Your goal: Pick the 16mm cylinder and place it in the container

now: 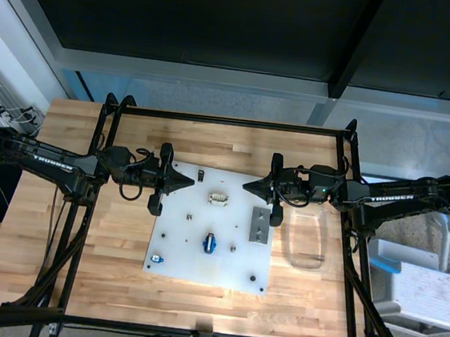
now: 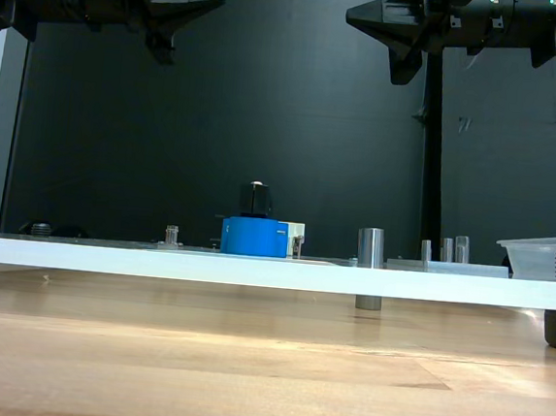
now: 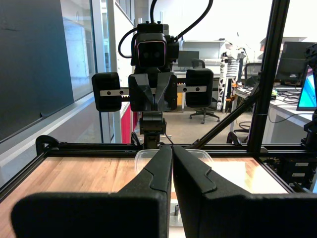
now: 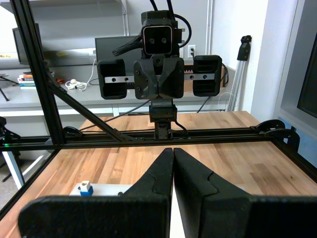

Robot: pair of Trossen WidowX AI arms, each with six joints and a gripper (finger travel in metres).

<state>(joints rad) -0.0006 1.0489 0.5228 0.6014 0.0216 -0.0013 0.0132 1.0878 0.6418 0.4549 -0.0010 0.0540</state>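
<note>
16mm cylinder (image 1: 233,247) not yet gripped: fingers of right gripper (image 1: 247,186) and left gripper (image 1: 190,180) pressed shut on nothing, tip facing tip high above the far half of the white board (image 1: 191,265), with the peg standing upright below, just beside the blue connector (image 1: 208,242) on its container side. Pick seemingly not begun; probably next, opening the right fingers and descending straight over the slim peg. Clear container (image 1: 290,241) on the counter (image 1: 116,286) beside the board's edge nearest the right arm, apparently empty.

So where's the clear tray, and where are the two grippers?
container (image 1: 304,266): high view, near rim; right of white board (image 1: 177,244).
left gripper (image 1: 192,180): high view, shut fingertips; raised above the board, left side.
right gripper (image 1: 246,186): high view, shut fingertips; raised above the board, right side.
</note>
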